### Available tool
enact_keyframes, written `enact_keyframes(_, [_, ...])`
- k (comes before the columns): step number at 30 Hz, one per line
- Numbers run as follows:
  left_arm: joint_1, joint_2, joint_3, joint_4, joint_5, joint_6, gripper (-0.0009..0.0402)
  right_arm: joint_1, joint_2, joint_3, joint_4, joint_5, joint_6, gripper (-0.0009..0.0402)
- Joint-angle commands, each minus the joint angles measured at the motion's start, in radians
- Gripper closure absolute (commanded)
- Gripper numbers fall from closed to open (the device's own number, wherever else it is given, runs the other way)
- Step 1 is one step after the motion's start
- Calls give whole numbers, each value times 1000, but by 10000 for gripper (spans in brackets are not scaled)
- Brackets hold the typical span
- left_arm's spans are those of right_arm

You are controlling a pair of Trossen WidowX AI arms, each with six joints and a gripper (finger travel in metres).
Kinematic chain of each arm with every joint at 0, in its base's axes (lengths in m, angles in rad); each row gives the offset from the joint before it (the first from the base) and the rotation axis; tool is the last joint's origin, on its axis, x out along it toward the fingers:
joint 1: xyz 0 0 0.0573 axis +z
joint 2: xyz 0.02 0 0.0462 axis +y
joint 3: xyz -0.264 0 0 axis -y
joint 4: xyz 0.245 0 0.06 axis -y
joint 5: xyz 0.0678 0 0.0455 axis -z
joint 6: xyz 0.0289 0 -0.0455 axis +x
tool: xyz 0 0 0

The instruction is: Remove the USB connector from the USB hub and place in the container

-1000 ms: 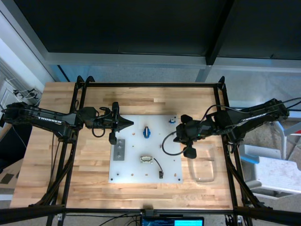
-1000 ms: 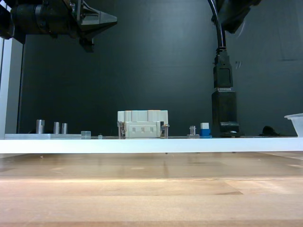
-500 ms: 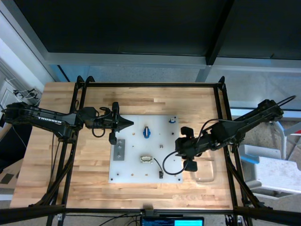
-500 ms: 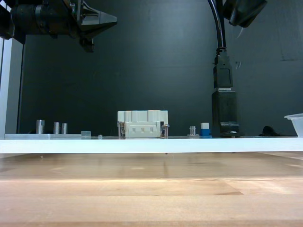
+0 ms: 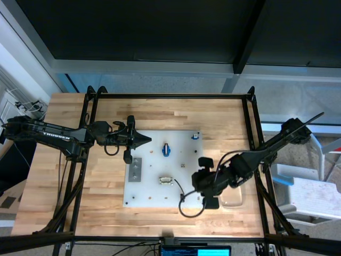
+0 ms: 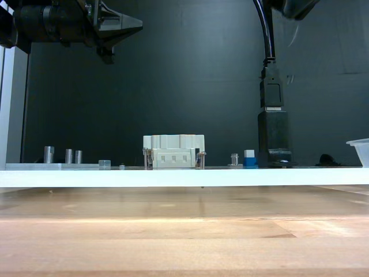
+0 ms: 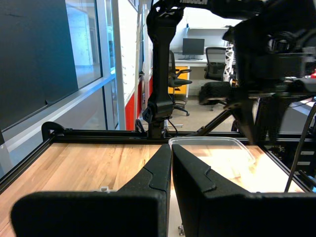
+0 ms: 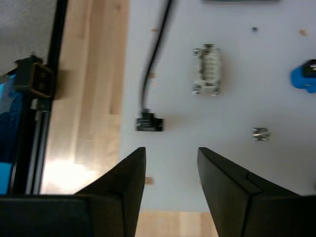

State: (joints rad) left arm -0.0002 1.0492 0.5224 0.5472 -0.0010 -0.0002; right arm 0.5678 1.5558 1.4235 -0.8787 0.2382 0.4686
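My right gripper (image 8: pixel 168 158), fingers apart and empty, hovers nearest the tiny black squarish USB hub (image 6: pixel 272 138), its thin black USB connector (image 6: pixel 272 91) standing upright; left gripper (image 5: pixel 145 140), fingers closed, hangs well apart.

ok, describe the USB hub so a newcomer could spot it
On the white board, look by the near edge, right of centre, just ahead of the open right gripper; the shut left gripper hangs over the far left corner. The USB hub is the tiny black squarish block with the thin USB connector plugged in, unlike the larger pale socket beside it.
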Motion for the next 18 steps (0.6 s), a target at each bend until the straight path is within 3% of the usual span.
enact_keyframes(1, [0,0,0,0,0,0,392,14,24,8,1,-3,30,221])
enact_keyframes(14, [0,0,0,0,0,0,392,38,109,8,56,10,78,196])
enact_keyframes(18, [0,0,0,0,0,0,392,37,132,8,69,31,77,196])
